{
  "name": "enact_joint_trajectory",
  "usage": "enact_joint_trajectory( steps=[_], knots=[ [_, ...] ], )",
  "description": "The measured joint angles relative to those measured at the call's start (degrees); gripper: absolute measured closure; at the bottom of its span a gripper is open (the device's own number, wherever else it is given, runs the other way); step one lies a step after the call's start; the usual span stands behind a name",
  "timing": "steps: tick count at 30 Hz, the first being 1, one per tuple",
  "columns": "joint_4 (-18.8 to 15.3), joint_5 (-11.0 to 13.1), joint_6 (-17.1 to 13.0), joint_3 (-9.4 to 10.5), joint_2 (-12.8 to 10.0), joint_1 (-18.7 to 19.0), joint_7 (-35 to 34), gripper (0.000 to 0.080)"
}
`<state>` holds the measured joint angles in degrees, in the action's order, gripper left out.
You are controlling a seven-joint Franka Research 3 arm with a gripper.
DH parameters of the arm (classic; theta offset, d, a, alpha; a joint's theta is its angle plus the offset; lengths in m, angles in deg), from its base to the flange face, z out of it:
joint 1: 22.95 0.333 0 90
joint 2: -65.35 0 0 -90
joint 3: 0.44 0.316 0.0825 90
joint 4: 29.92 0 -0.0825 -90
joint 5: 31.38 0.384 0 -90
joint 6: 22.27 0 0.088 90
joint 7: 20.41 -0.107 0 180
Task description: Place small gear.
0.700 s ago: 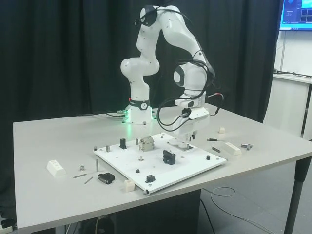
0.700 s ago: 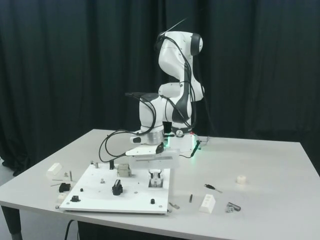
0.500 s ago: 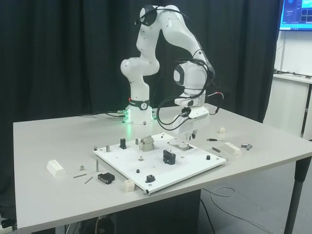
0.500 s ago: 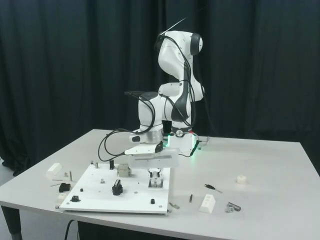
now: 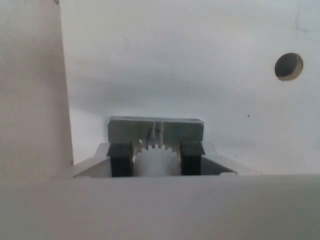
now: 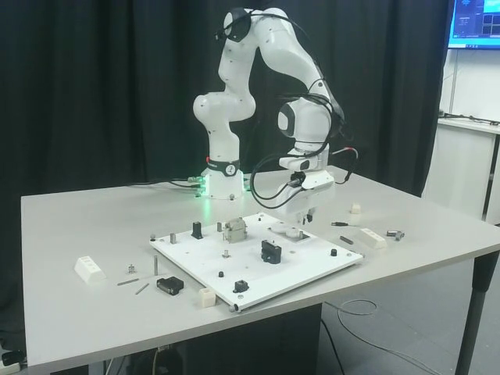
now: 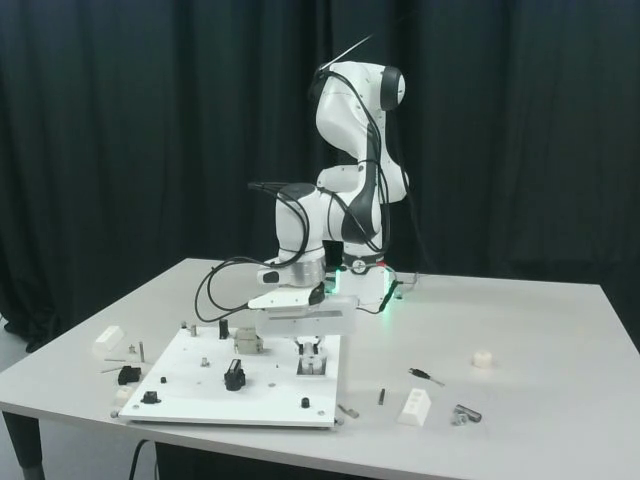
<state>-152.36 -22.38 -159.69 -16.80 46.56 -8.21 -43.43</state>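
Observation:
In the wrist view a small white gear [image 5: 156, 160] with fine teeth sits between two black finger pads [image 5: 121, 158], and my gripper [image 5: 156, 159] is shut on it. Right behind the gear is a grey metal block [image 5: 156, 129] lying on the white board [image 5: 175, 75]. In the first room view the gripper [image 6: 301, 218] hangs a little above a small fixture [image 6: 293, 232] at the board's far right part [image 6: 312, 262]. The second room view shows the gripper [image 7: 308, 348] just over that fixture [image 7: 312, 364].
The board [image 7: 190, 395] carries black parts [image 6: 271, 251], a grey connector [image 6: 234, 230] and thin pegs. A hole [image 5: 288, 66] lies in the board near the gripper. Loose white blocks [image 6: 90, 269] [image 6: 373, 238], pins and a round white piece [image 7: 483, 358] lie on the grey table [image 6: 78, 226].
The gripper has risen slightly above the fixture on the board, keeping the gear between its fingers. Nothing else on the table has moved.

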Motion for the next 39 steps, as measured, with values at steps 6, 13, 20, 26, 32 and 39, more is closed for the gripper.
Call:
enact_joint_trajectory(
  steps=[6, 13, 20, 26, 32, 39],
  knots=[
    [0.05, 0.0, 0.0, 0.08, 0.0, 0.14, 0.02, 0.0604],
    [0.07, 0.02, 0.0, 0.18, 0.0, 0.85, 0.02, 0.0604],
    [0.05, 0.28, 0.0, 0.58, 0.0, 2.1, 0.01, 0.0604],
    [-0.36, 1.31, 0.0, 1.93, 0.0, 3.32, -0.27, 0.0604],
    [-1.24, 2.56, -0.04, 3.44, -0.04, 4.92, -1.45, 0.0604],
    [-2.78, 2.69, -1.28, 4.53, -0.33, 7.22, -3.65, 0.0604]
  ],
)
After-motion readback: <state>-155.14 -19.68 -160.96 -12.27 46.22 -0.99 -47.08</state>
